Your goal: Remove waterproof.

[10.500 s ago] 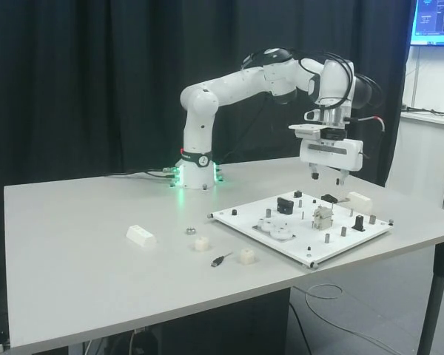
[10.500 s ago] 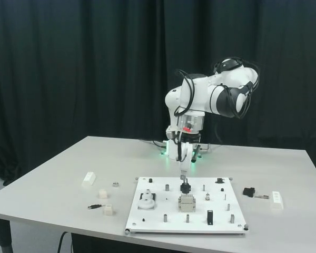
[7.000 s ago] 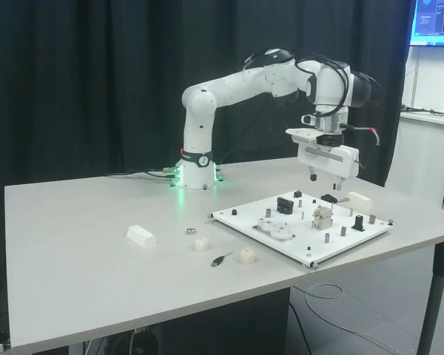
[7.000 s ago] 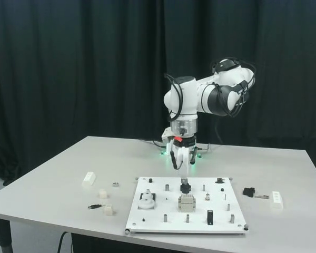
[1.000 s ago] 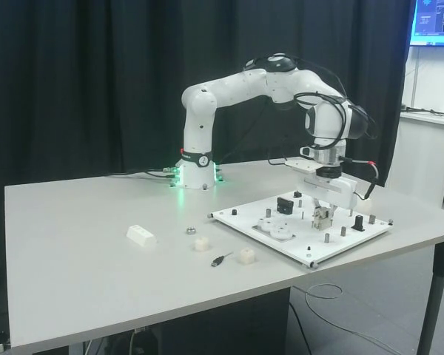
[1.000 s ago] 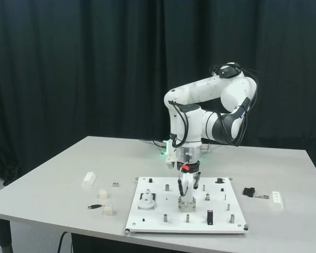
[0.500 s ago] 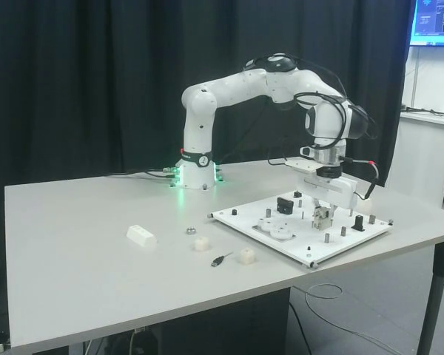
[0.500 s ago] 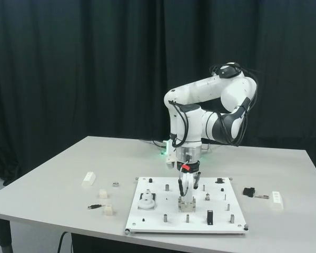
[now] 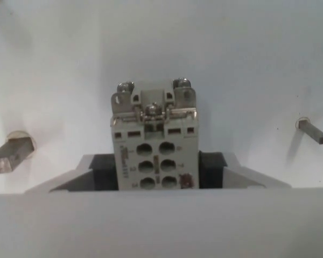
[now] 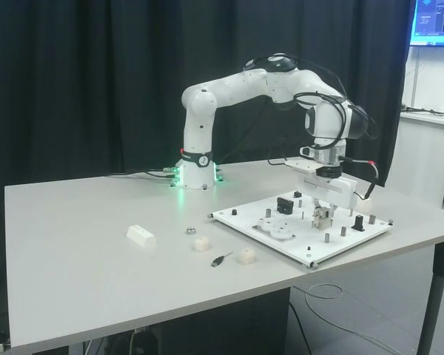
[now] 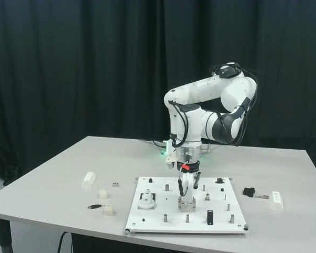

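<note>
Here the fingers [image 11: 189, 182] straddle the waterproof connector [image 9: 153, 141], board [image 11: 158, 221] edges distant.

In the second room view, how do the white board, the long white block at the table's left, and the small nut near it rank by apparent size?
1. White board, clearly largest.
2. Long white block.
3. Small nut, smallest.
All three lie at similar depth on the table, so the order is reliable.

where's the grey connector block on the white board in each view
Wrist view: the connector block fills the centre, its six round holes facing the camera.
First room view: it stands on the white board, right of centre, under the pincer.
Second room view: centre, low.
Shared landmark: the white board.
</note>
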{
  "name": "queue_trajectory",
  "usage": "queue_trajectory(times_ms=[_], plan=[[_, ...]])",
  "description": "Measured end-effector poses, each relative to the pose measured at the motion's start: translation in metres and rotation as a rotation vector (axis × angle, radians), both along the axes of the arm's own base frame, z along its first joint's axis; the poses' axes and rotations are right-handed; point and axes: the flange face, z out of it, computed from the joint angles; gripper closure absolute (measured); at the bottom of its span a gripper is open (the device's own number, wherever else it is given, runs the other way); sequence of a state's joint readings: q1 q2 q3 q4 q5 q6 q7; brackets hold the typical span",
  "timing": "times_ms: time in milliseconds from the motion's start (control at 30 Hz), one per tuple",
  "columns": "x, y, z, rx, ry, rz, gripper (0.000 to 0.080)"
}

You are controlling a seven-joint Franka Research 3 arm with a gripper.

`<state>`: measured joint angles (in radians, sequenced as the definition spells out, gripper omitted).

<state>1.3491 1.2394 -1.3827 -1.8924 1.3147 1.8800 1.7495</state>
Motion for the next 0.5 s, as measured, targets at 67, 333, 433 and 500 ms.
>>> queue_trajectory(times_ms=[67, 333, 433, 500], plan=[[0.0, -0.0002, 0.0, 0.001, 0.0, -0.001, 0.0488], [0.0003, -0.0017, 0.0001, 0.011, 0.003, -0.006, 0.0488], [0.0003, -0.0021, 0.0002, 0.015, 0.003, -0.008, 0.0488], [0.0004, -0.0022, 0.0003, 0.016, 0.004, -0.008, 0.0488]])
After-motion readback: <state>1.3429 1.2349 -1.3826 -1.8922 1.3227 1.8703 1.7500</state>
